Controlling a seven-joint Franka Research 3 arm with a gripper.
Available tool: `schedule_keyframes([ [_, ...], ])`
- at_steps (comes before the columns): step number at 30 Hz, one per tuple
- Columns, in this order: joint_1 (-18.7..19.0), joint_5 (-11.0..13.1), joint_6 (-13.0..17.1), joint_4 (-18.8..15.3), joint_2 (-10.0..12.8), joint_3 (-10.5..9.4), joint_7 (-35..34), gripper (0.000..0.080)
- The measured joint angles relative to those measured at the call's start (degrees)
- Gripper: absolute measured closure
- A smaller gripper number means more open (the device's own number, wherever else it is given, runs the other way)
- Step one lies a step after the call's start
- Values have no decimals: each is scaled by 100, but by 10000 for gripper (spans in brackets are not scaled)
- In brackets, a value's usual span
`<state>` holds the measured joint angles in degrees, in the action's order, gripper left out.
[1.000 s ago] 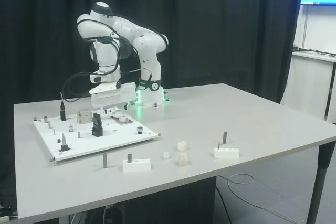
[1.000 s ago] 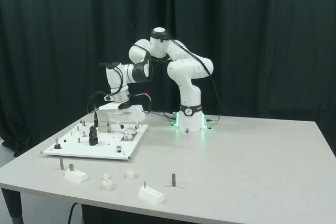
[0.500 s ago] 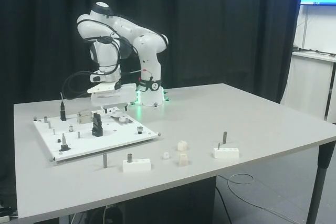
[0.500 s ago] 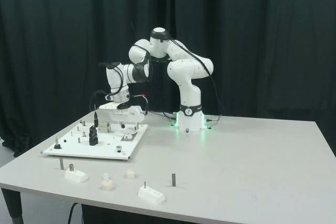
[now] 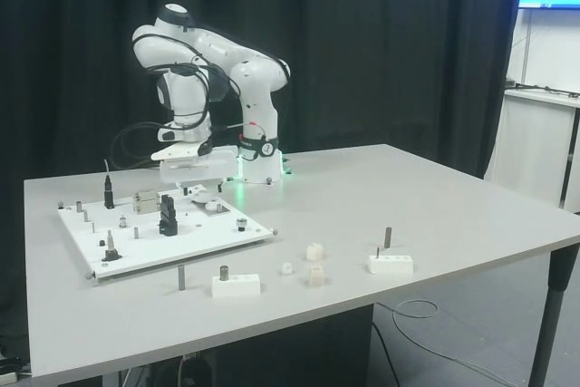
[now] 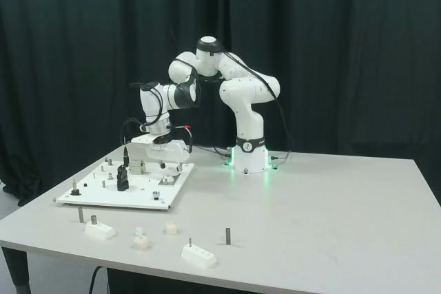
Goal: Insert large gear.
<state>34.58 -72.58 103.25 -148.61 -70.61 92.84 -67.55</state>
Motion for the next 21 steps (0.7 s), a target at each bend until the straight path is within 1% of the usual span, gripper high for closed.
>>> schedule_keyframes([
  [13,109,-24,37,9,-17,45,-426,3],
  [21,161,-121,73,25,-17,133,-480,3],
])
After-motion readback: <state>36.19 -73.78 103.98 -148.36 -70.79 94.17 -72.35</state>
